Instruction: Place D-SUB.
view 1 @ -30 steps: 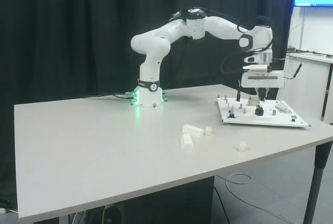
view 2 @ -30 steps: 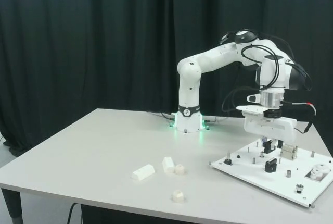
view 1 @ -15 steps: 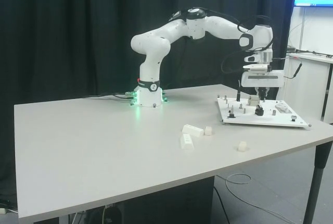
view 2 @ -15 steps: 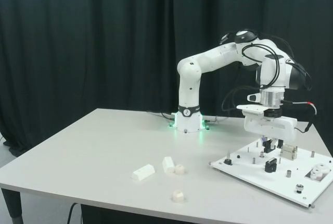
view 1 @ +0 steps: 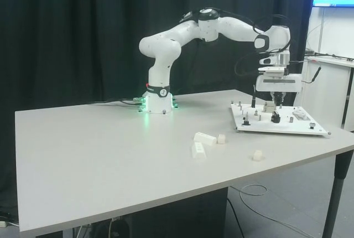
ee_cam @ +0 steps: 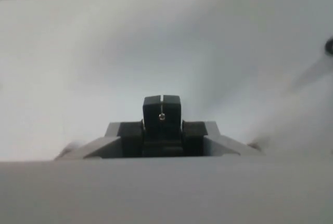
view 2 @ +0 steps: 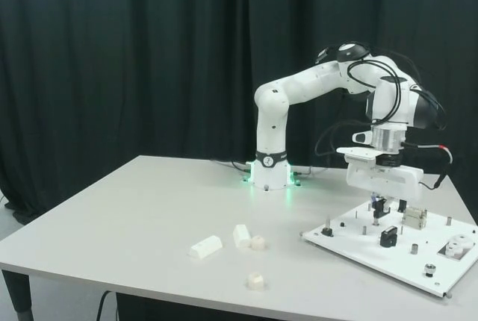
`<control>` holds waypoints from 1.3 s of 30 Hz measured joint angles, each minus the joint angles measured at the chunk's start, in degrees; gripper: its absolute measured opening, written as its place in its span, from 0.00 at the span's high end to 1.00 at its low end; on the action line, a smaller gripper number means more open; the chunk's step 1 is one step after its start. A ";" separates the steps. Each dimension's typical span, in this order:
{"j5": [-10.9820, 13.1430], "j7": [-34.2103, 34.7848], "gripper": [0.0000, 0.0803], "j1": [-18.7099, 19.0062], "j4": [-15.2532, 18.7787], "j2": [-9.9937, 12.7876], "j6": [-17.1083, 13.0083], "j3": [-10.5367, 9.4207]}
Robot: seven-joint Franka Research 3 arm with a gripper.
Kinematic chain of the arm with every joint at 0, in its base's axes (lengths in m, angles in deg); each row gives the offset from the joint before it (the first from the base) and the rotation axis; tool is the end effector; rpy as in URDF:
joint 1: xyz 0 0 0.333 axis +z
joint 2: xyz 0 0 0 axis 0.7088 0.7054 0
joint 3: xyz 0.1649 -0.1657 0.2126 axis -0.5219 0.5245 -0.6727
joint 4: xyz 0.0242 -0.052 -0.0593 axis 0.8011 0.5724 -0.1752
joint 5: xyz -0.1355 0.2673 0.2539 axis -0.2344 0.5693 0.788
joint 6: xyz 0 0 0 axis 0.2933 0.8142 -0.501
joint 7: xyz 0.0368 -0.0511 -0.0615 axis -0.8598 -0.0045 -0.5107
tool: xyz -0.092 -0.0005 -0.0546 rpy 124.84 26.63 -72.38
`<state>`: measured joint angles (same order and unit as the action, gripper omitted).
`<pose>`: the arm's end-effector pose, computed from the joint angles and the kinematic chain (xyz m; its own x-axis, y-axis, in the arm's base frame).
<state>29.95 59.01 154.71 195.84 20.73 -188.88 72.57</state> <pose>0.4646 0.3809 0.3047 0.1497 -0.9857 0.0776 -0.9750 -0.1602 -0.1537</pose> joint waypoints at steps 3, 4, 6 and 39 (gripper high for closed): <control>-1.20 -0.91 0.81 -0.81 0.06 0.01 -1.26 0.12; -1.49 -1.27 0.81 -1.16 0.07 0.02 -1.68 0.13; -1.95 -2.25 0.81 -1.99 0.13 0.03 -2.53 0.13; 1.60 -31.35 0.81 -28.01 -10.15 0.11 -3.68 -7.44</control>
